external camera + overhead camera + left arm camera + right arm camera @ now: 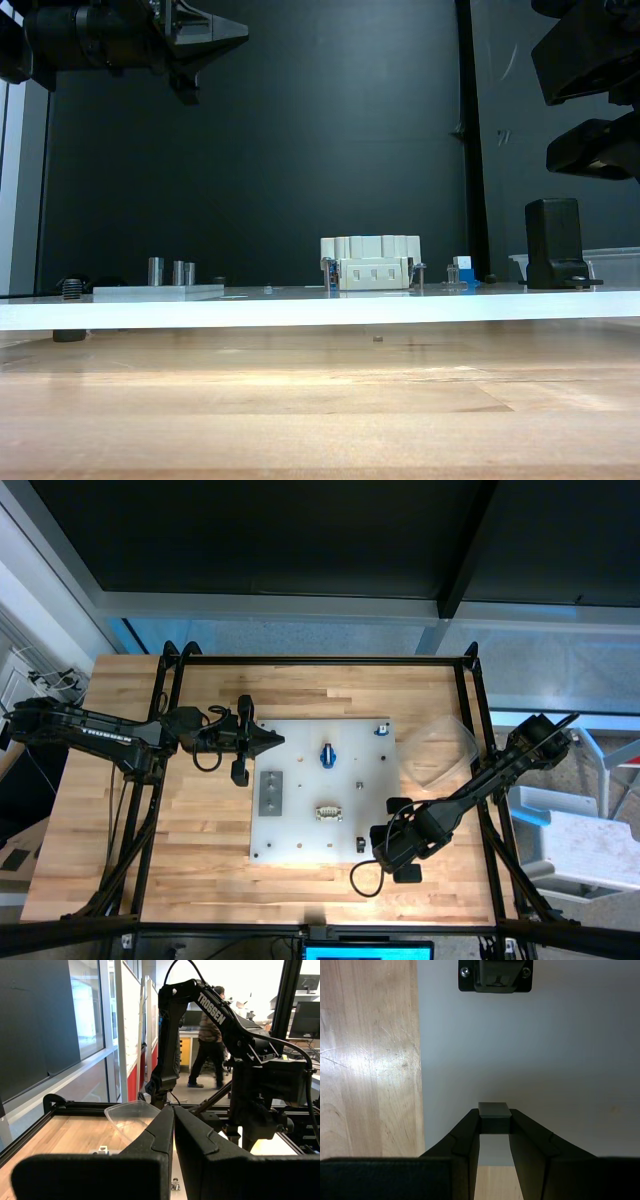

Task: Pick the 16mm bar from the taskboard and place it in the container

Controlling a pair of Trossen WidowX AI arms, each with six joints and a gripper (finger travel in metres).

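**Bar in the grip, tub next**

The right hand (494, 1122) hangs above the near right corner of the taskboard (300, 830). Its two dark fingers pinch the 16mm bar (494, 1110), as I take the short grey piece to be. It looks like dull metal with a flat end, and it is held up off the board.

The pick seems done and the carry is in hand. The next move calls for a swing away and rightward to the container (440, 750), then a descent over its mouth before the fingers part. The container is a thin clear tub with rounded corners, on the bench (200, 880) just beside the board's far right edge.

The board is smooth matt white; the bench is pale striped wood. The left hand (278, 739) hovers over the board's far left corner, fingers pressed together.
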